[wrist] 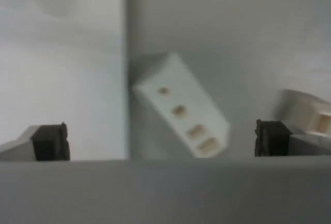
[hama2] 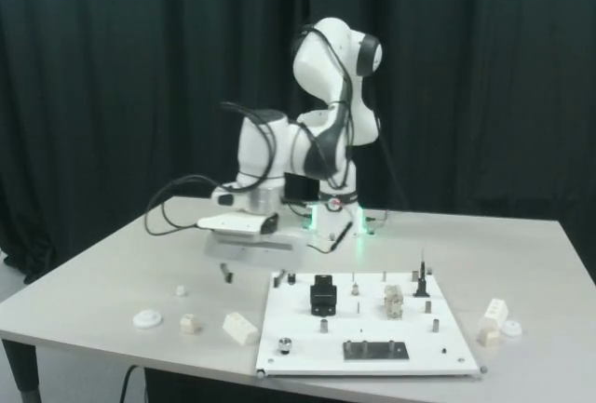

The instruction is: Pick large gear.

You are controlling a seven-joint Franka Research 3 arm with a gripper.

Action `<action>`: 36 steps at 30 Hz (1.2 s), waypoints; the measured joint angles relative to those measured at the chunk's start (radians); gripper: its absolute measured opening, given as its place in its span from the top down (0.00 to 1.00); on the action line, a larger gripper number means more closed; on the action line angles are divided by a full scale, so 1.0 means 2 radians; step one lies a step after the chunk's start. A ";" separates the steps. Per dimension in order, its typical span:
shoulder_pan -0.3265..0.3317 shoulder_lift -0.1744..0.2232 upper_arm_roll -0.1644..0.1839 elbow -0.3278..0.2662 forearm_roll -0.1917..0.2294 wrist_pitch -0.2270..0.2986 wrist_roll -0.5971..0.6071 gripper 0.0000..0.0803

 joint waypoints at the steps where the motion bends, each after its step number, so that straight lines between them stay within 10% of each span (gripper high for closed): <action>1: -0.006 0.000 0.000 0.001 0.000 0.000 -0.006 0.00; 26: -0.136 0.003 0.001 0.008 0.006 0.000 -0.156 0.00; 36: -0.167 0.029 0.001 0.010 0.035 0.042 -0.181 0.00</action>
